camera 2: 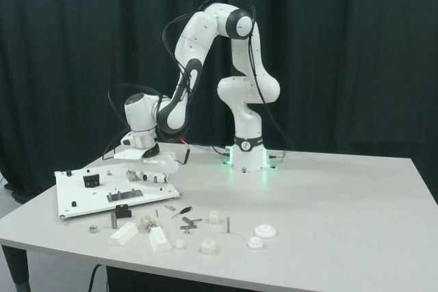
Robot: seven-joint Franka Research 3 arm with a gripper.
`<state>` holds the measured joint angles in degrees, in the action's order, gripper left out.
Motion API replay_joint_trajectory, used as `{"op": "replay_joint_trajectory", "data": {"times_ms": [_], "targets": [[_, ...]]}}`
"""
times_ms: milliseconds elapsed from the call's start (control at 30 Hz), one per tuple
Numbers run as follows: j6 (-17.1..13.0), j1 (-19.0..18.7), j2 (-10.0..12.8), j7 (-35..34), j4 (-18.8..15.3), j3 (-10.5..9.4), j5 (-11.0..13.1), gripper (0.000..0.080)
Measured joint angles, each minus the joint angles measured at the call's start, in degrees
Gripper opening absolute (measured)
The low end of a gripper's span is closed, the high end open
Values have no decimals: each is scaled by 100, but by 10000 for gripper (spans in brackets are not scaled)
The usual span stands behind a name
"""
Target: Remove round peg 3.
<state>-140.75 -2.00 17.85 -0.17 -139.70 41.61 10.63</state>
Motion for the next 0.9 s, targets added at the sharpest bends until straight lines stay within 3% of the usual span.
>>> {"op": "replay_joint_trajectory", "data": {"times_ms": [700,733,867,900], "targets": [[-136,3,58,42,0,4,263,800],[-141,3,60,42,0,4,264,657],[-147,3,68,42,-1,6,278,657],[-149,3,71,42,-1,6,286,470]]}}
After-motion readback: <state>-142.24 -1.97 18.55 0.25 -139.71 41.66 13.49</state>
